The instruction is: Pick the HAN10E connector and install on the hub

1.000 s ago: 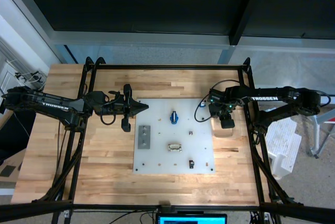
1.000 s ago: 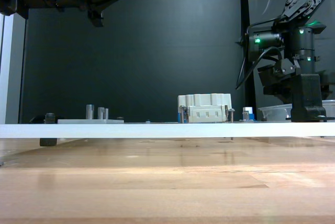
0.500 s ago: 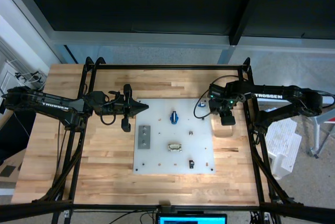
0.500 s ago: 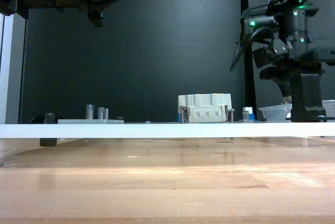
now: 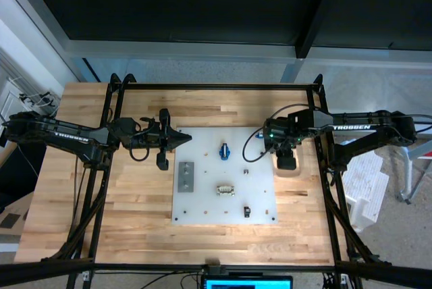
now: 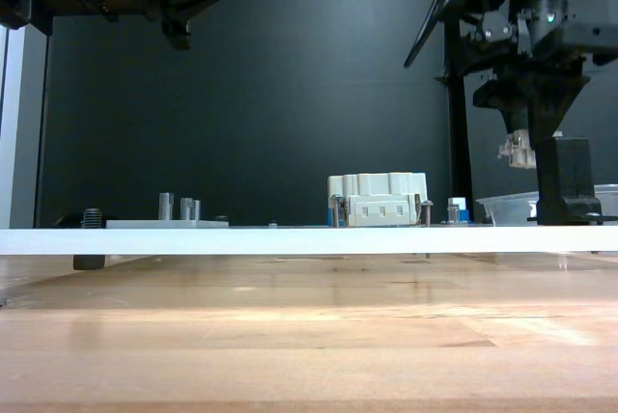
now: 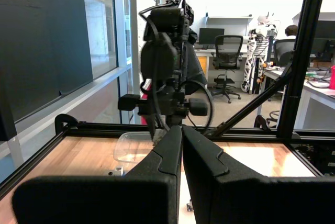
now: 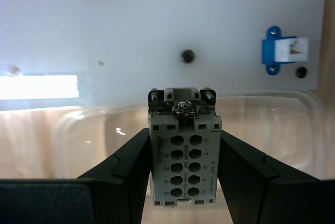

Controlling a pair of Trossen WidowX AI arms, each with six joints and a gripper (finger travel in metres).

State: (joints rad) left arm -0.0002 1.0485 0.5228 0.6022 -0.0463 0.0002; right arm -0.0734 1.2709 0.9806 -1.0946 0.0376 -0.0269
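The white board (image 5: 202,202) lies on a honey-coloured table (image 5: 128,235) of striped wooden planks, and on the board are a grey block (image 5: 185,176), a blue part (image 5: 224,151), a beige part (image 5: 225,190) and a small piece (image 5: 247,211) that looks black, though it is hard to tell. The left gripper (image 5: 181,139), at the board's left edge, is black. The right gripper (image 5: 286,162), at its right edge, is also black and clamps a pale grey connector (image 8: 182,156) with two columns of dark round holes.

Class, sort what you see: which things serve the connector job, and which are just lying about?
Job: HAN10E connector, clamped in right gripper over the clear bin; hub on board.
Idle: left gripper, parked shut above board's left edge; grey peg block; blue jack.
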